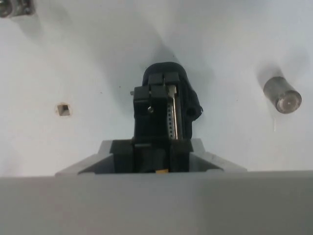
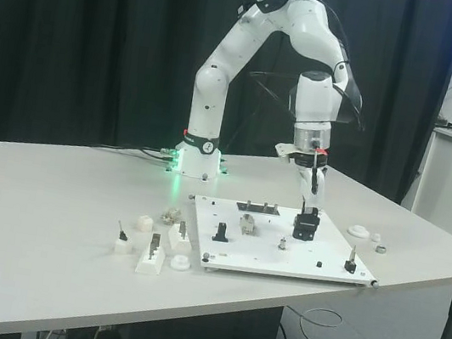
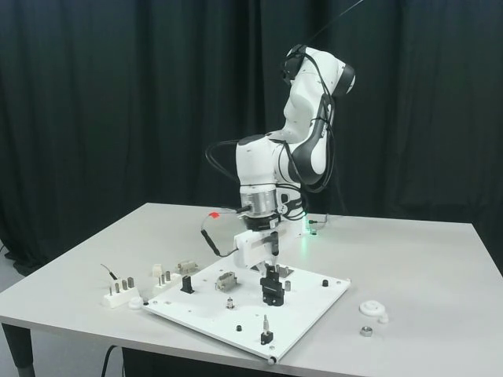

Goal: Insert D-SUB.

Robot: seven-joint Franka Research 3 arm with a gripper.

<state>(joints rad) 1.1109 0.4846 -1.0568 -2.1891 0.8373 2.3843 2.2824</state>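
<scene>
The black D-SUB connector [image 1: 172, 117] shows its metal face with rows of small holes in the wrist view. My gripper [image 1: 161, 85] is shut on it, one black finger on each side. From the room cameras, the connector [image 2: 305, 226] [image 3: 273, 292] stands upright at the white assembly board [image 2: 264, 257], right under the gripper [image 2: 311, 204] [image 3: 271, 272]. Its lower end seems to touch the board [image 3: 314, 310]. What lies beneath the connector is hidden.
The board [image 1: 98, 58] also bears a steel peg [image 1: 282, 94], a small square hole [image 1: 62, 109], a black bracket [image 2: 221, 232], a metal part [image 2: 248, 223] and a small post [image 2: 351, 264]. White part holders [image 2: 152, 252] stand left of it. A white gear [image 2: 360, 232] lies on the table to the right.
</scene>
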